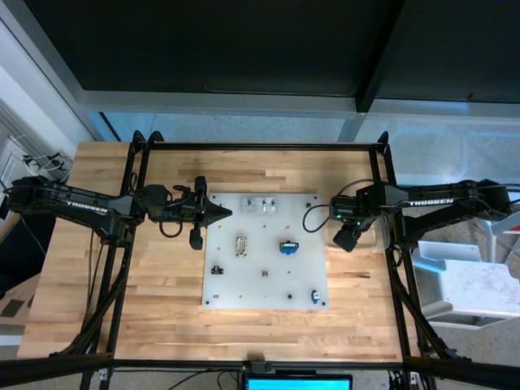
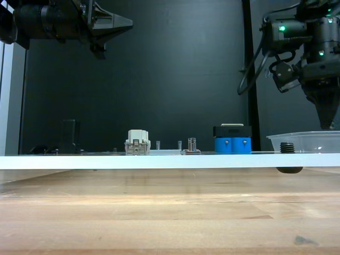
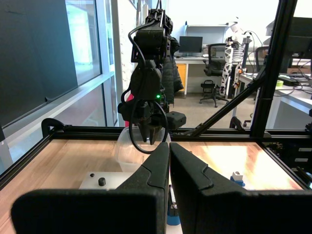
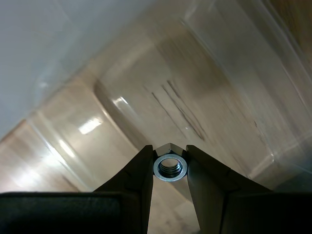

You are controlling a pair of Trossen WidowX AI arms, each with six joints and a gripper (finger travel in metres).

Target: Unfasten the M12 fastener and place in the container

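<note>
Wooden tabletop carries the white board [image 1: 264, 252], and at the low view's right we hold the right gripper [image 2: 328, 126] above the container [image 2: 305, 142], pinching the M12 fastener [image 4: 170, 166] clear of its bare stud [image 2: 287, 147] for dropping in, while the left gripper [image 2: 127, 22] idles upper left, fingers pressed together.

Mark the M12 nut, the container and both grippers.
M12 nut [image 4: 170, 167]: right wrist view, its silver face.
container [image 2: 309, 142]: low view, clear near wall.
right gripper [image 4: 169, 148]: right wrist view, between fingertips, gripping the nut over the container.
left gripper [image 3: 169, 145]: left wrist view, between fingertips, raised by the board's [image 1: 236, 284] left edge.
</note>
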